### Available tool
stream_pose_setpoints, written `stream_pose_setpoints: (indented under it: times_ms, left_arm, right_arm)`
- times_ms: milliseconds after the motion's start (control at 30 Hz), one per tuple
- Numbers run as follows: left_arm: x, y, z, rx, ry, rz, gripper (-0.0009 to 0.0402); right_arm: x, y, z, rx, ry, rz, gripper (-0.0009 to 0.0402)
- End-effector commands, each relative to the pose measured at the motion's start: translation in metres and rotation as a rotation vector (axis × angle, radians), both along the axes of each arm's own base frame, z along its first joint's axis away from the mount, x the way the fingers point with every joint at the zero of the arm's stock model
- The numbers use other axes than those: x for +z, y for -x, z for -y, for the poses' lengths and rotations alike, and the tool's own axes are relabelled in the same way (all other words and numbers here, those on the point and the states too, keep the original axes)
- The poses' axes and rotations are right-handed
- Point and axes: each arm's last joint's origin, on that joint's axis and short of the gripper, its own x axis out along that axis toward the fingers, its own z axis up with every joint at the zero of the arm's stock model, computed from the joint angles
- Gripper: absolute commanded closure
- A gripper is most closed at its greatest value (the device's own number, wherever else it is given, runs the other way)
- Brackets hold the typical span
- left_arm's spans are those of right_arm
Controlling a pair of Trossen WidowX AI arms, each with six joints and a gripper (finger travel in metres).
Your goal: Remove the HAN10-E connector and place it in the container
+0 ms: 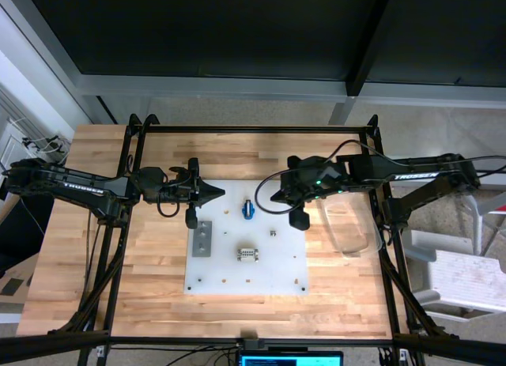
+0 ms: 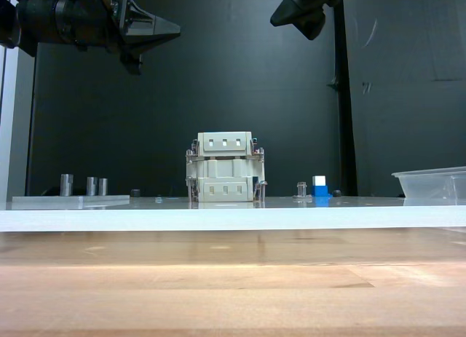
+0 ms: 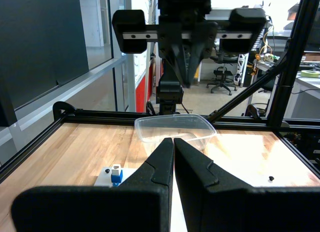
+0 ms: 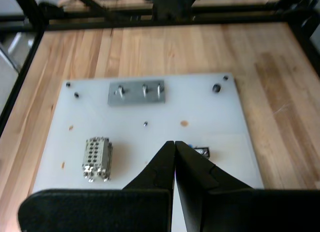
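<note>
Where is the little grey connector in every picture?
High view: HAN10-E connector on the white board, toward its near edge.
Low view: centre, on the board.
Left wrist view: absent.
Right wrist view: on the board.
Landmark: the board; left gripper and right gripper hover over its far side.

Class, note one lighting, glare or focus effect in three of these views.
Low view: connector brightly lit against black, near table blurred. Left wrist view: glare on the table beside the container, beyond the shut left gripper raised over the board. Right wrist view: board slightly soft beneath the shut, raised right gripper.
</note>
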Motion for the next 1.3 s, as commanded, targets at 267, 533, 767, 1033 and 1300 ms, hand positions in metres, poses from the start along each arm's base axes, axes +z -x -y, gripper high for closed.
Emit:
stream_pose_setpoints:
  times_ms: [267, 533, 767, 1033, 1300]
  left_arm:
    - [0.0, 0.0, 0.0, 0.0, 0.0, 0.0, 0.0393]
    - [0.0, 0.0, 0.0, 0.0, 0.0, 0.0, 0.0393]
    - [0.0, 0.0, 0.0, 0.0, 0.0, 0.0, 0.0393]
    - [0.0, 0.0, 0.0, 0.0, 0.0, 0.0, 0.0393]
    - [0.0, 0.0, 0.0, 0.0, 0.0, 0.0, 0.0393]
  right_arm:
    - [0.007, -0.036, -0.02, 0.05, 0.011, -0.16, 0.0393]
    - [0.007, -0.056, -0.034, 0.06, 0.004, -0.261, 0.0393]
    - [-0.003, -0.073, -0.045, 0.047, -0.012, -0.361, 0.0393]
    - [-0.008, -0.091, -0.061, 0.019, -0.036, -0.457, 0.0393]
    - [-0.01, -0.111, -0.074, 0.015, -0.031, -0.529, 0.0393]
